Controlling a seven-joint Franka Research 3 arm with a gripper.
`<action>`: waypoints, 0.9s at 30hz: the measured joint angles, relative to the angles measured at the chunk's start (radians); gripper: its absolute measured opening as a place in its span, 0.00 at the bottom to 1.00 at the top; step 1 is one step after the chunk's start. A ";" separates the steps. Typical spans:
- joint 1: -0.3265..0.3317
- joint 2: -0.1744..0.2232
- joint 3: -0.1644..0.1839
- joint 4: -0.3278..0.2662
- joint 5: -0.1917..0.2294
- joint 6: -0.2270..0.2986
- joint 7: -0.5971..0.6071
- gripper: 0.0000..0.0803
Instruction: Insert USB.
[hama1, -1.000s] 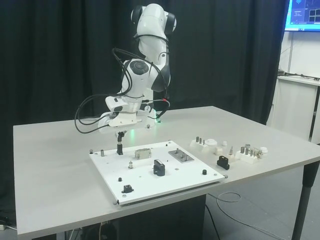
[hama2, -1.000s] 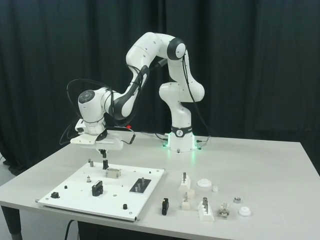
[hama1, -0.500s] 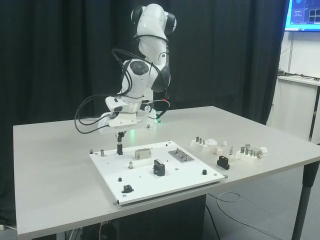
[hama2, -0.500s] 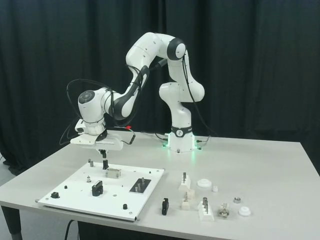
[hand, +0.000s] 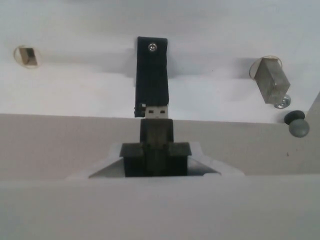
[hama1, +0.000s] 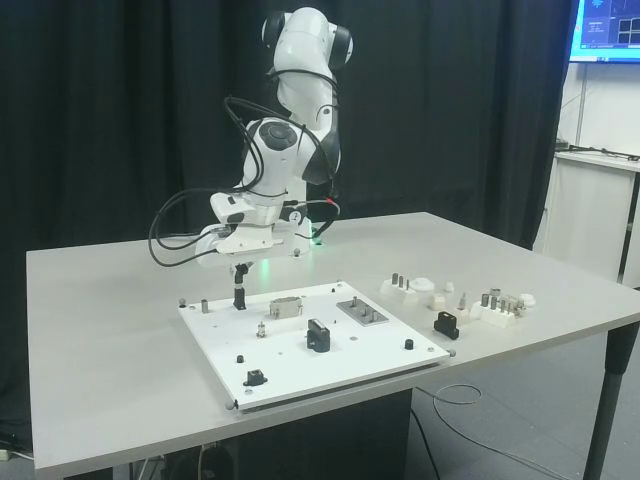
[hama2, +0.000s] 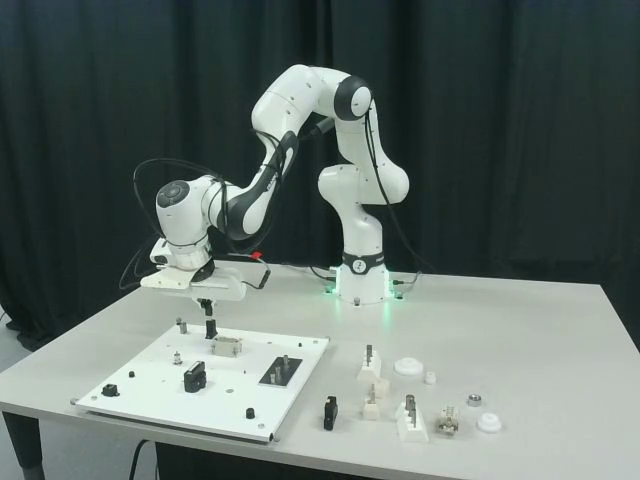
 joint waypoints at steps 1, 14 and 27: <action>0.000 0.000 0.000 0.000 0.000 0.000 0.000 0.12; 0.000 0.000 0.000 0.000 0.000 -0.009 0.004 0.12; 0.000 0.000 0.000 -0.001 0.004 -0.011 0.004 0.12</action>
